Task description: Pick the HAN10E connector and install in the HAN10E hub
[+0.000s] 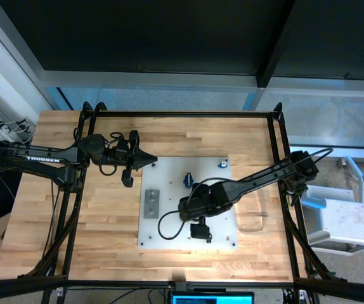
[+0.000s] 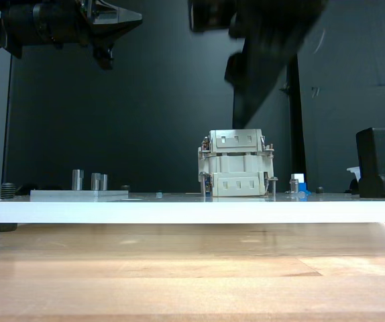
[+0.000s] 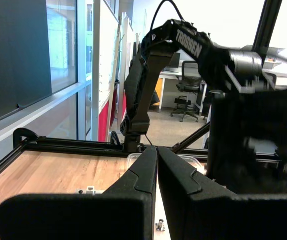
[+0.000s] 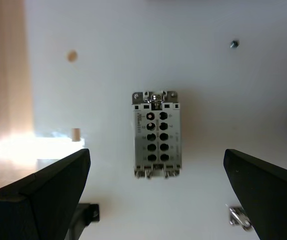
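Gaping right end effector (image 4: 156, 159), left one (image 3: 157, 152) closed

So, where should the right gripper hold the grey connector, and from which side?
Take the connector by its two long sides, straight down from above; the short ends carry metal fittings. The right gripper hangs above it, jaws open across those sides. The left gripper is shut, high on the left.

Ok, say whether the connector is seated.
Looks seated: connector stacked squarely on hub; right gripper open above it, left gripper shut at the board edge.
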